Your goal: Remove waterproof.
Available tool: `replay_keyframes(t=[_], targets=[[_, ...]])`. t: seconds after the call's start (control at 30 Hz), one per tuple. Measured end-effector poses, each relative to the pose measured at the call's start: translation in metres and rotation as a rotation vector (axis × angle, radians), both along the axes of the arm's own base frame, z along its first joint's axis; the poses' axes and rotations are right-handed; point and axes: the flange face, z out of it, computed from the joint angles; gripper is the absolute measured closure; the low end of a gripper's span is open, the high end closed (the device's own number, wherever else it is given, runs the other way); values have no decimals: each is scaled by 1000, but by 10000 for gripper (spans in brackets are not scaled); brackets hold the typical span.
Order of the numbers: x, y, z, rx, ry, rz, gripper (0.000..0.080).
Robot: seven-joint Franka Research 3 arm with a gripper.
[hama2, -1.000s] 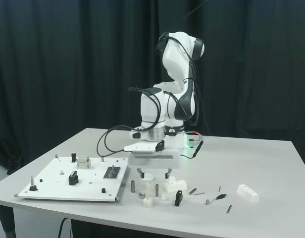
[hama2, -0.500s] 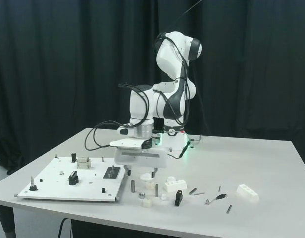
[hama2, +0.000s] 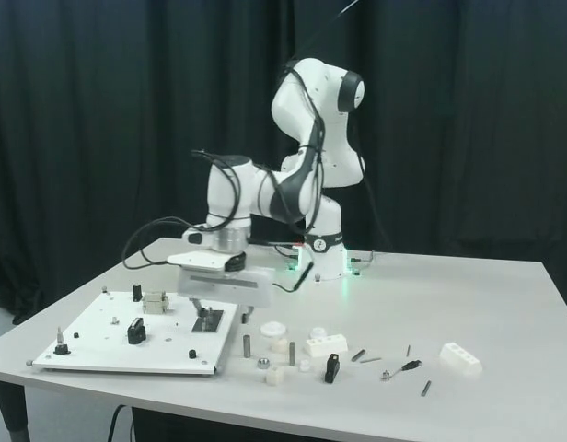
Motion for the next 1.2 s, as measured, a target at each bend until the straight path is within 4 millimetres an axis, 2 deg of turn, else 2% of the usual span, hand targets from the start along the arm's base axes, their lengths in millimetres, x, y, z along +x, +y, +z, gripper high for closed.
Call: replay_keyframes(t=[0.3, 0.73, 0.97, 1.2], targets=[[-16, -66, 3, -27, 41, 37, 3], [-55, -161, 10, 3, 99, 97, 3], [-76, -197, 10, 17, 120, 115, 3], [-95, -222, 6, 27, 133, 96, 3]])
